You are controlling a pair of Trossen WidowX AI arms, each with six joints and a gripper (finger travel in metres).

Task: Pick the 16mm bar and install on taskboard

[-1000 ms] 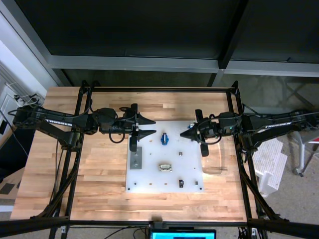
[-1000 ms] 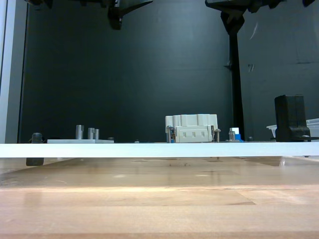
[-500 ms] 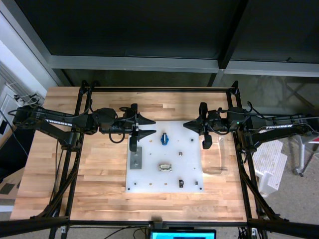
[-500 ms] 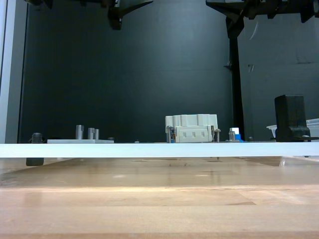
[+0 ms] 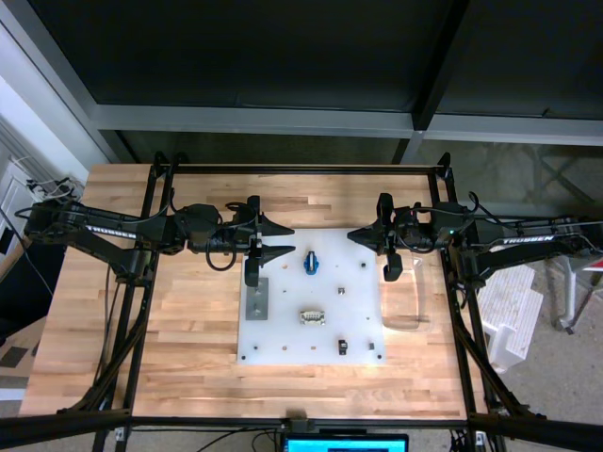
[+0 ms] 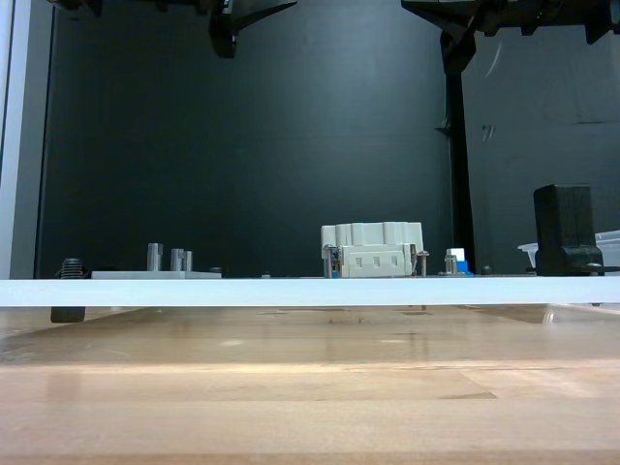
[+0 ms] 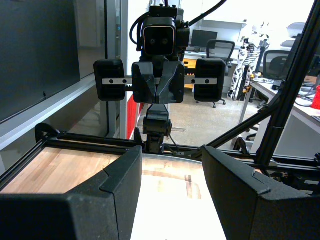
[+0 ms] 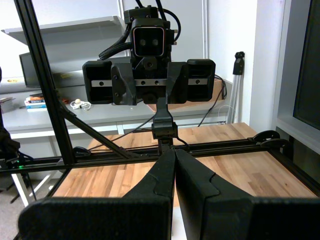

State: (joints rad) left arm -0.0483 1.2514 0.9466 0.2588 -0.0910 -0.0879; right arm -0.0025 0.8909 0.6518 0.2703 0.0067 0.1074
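Note:
My left gripper hovers over the white taskboard's far left corner, open and holding nothing; its wrist view shows the fingers spread wide. The right gripper hangs over the board's far right part, shut with nothing between its fingers. The two grippers face each other, high above the board. Short metal pegs stand on a grey plate at the board's left side. I cannot tell which piece is the 16mm bar.
A blue fitting, a beige connector and a small black block sit on the board. A clear tray lies just right of the board. Black frame rails run along the table's sides.
Over the last second the right gripper drew back slightly to the right and toward the far side, staying shut. The left arm has not moved.

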